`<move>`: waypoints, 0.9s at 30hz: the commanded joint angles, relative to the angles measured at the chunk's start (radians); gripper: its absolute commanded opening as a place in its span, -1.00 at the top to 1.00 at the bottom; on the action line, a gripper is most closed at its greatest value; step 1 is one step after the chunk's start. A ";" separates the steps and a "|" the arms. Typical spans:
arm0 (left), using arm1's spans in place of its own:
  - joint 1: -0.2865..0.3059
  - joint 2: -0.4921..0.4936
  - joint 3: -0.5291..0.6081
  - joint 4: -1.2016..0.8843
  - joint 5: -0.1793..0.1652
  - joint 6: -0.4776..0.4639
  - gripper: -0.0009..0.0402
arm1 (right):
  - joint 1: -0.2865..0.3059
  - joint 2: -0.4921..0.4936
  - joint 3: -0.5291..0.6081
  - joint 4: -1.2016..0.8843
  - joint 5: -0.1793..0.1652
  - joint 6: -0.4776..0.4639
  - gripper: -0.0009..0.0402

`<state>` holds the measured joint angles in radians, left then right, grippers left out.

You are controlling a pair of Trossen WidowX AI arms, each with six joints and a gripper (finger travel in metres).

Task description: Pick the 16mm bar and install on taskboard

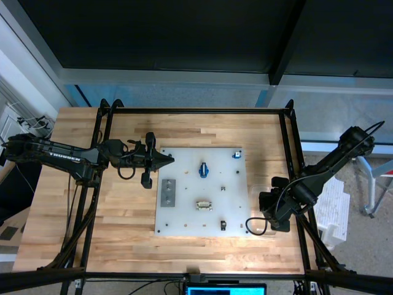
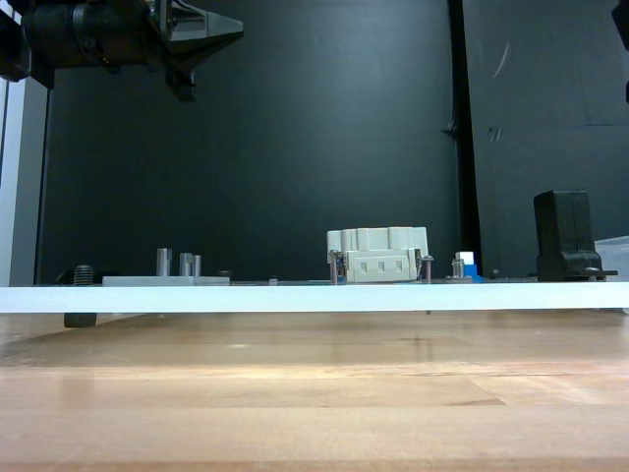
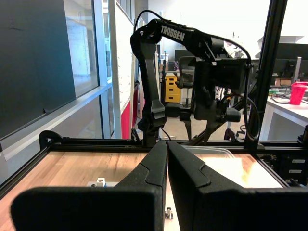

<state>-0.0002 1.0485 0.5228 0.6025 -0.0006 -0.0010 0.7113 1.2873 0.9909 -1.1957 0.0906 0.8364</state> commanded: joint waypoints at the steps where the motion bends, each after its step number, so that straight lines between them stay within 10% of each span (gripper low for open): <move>1: 0.000 0.000 0.000 0.000 0.000 0.000 0.96 | 0.000 0.000 -0.019 0.008 0.017 0.000 -0.04; 27: 0.000 0.000 0.000 0.000 0.000 0.000 0.96 | 0.010 0.019 -0.173 0.204 0.022 0.002 0.00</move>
<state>-0.0002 1.0485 0.5228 0.6025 -0.0006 -0.0013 0.7204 1.3052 0.8234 -0.9993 0.1127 0.8360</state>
